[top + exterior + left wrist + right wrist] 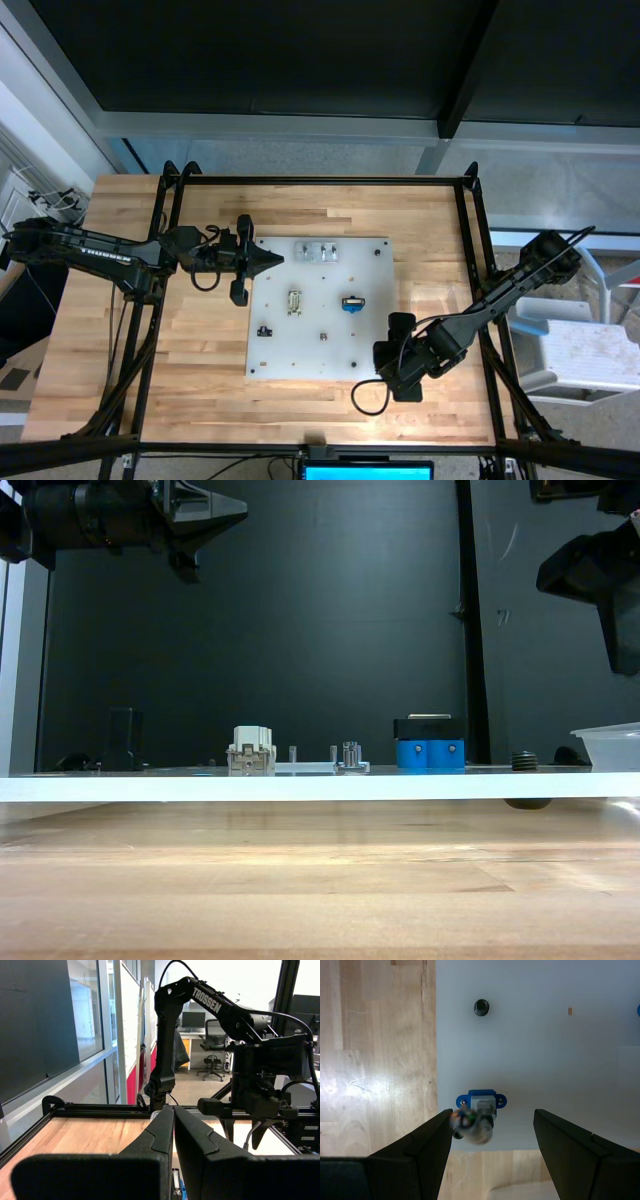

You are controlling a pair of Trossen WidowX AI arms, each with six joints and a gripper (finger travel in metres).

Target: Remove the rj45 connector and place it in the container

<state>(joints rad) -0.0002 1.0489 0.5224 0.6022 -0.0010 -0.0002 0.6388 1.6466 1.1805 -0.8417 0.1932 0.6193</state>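
Plug (475,1127) between right fingers (427,1146), left (276,260) aloft

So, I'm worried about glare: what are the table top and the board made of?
Table top: wood, jointed planks with visible grain, slight sheen. Board: smooth matte white, probably plastic. The left gripper, shut, hovers at its left edge; the right gripper, open, above the rj45 connector.

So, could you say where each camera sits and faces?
High: above the near edge, looking down on both arms; left pincer shut at the left edge of the white board.
Low: table height, level along the board; arms overhead.
Left wrist: level across the table, past its own pincer, toward the right arm.
Right wrist: straight down; right pincer open above the rj45 connector.
High, low, right wrist share the board.
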